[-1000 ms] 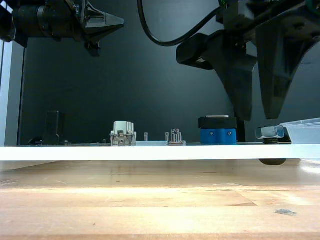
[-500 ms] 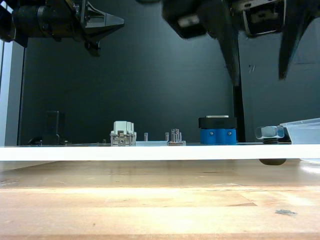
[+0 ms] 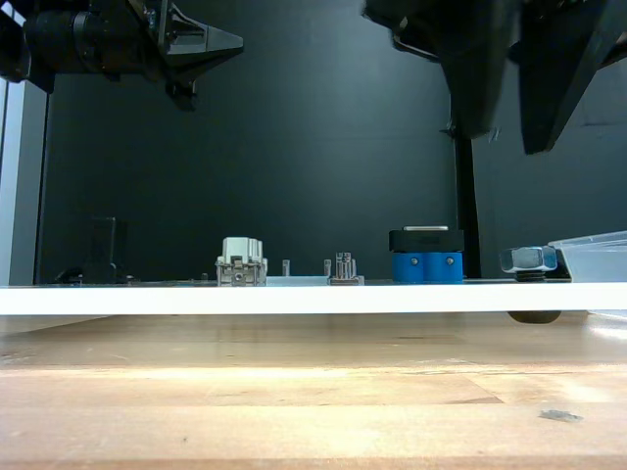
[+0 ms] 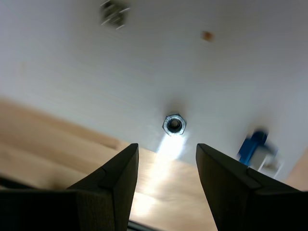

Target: Pick the M12 fastener and fasten on the M12 threads

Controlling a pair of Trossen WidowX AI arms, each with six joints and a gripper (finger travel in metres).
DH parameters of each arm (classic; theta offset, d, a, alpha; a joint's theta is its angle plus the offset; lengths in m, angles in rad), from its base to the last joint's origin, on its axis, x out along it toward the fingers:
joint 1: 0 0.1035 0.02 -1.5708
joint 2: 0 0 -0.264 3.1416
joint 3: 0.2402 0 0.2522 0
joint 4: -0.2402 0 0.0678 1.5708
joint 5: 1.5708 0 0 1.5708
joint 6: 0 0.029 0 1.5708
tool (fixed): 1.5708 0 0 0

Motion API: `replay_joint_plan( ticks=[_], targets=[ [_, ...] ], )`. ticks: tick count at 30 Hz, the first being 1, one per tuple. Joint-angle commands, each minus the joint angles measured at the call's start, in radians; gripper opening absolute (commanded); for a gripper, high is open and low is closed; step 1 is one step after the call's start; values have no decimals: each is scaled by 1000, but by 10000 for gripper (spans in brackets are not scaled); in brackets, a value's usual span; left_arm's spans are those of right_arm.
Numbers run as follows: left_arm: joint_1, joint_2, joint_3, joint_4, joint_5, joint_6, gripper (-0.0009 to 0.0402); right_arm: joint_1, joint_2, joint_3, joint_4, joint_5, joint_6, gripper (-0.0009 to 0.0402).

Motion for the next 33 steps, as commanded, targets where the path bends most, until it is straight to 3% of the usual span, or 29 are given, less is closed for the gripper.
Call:
replay_joint_plan(
  ticks=[1, 11, 22, 29, 33],
  targets=[
    [0, 0, 0, 0, 0, 0, 0, 1, 5, 1, 1, -1, -230, 165],
    [0, 0, 0, 0, 0, 0, 0, 8, 5, 1, 7, -5, -665, 165],
    [0, 0, 0, 0, 0, 0, 0, 6, 5, -7, -3, -24, -974, 157],
    [0, 0, 0, 0, 0, 0, 0, -8, 5, -29, -19, -26, -1077, 62],
    [0, 0, 0, 0, 0, 0, 0, -26, 5, -54, -8, -26, -1082, -5]
  ],
)
